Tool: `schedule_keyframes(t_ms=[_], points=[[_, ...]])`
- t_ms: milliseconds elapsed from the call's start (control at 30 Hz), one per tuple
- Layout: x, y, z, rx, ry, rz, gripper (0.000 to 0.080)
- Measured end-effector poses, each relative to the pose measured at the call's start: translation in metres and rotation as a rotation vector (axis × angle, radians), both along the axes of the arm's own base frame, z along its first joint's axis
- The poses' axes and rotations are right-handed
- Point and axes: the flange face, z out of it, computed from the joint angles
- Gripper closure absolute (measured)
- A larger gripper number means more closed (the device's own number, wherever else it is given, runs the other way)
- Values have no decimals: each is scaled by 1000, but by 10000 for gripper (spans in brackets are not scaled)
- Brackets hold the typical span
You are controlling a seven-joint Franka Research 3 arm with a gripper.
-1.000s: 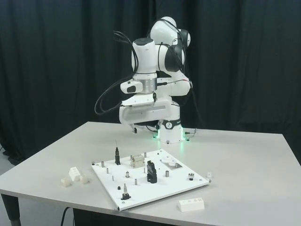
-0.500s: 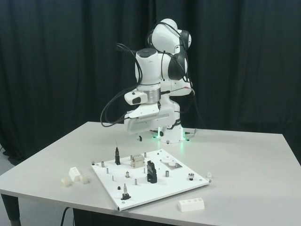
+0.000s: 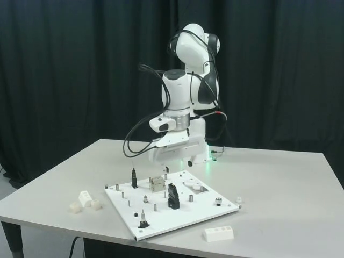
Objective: Remove D-SUB.
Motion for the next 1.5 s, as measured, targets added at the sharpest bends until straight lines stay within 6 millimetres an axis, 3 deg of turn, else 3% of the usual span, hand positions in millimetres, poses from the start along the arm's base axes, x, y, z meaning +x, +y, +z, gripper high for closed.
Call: schedule_keyframes(t_ms=[567,1500], points=[[-24,-13,-32,-4,-21,22,3],[-30,-17,-58,-8,-62,51,3]])
